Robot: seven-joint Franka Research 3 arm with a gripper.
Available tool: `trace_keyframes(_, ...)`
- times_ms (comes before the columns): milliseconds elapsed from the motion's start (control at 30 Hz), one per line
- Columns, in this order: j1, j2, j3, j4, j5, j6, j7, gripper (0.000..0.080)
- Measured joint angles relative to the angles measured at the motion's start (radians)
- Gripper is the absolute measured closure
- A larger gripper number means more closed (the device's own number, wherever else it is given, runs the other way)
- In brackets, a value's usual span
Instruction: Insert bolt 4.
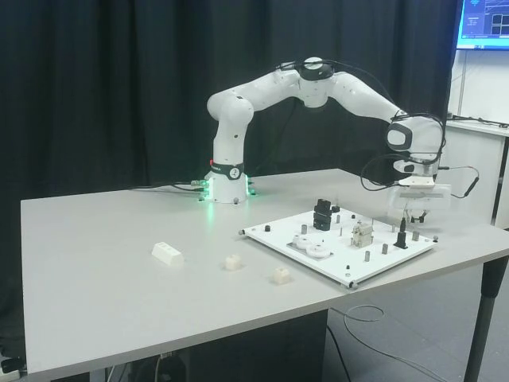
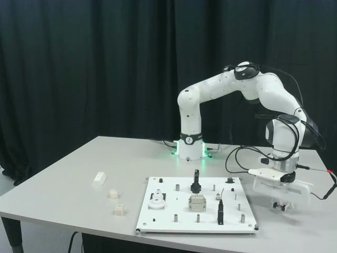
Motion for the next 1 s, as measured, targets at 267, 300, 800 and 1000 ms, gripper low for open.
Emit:
trace_keyframes(267,-0.004,-0.024,-0.006,0.000,0.000,-0.011,-0.004,0.0563)
trace_keyframes(300,-0.004,-0.024,-0.007,0.000,0.000,-0.011,-0.004,0.0563)
trace_keyframes(800,-0.004,-0.024,-0.016,0.002,0.000,-0.011,-0.005,0.0563)
trace_keyframes(1000,-0.004,-0.024,-0.024,0.003,-0.002,-0.011,-0.015,0.0563)
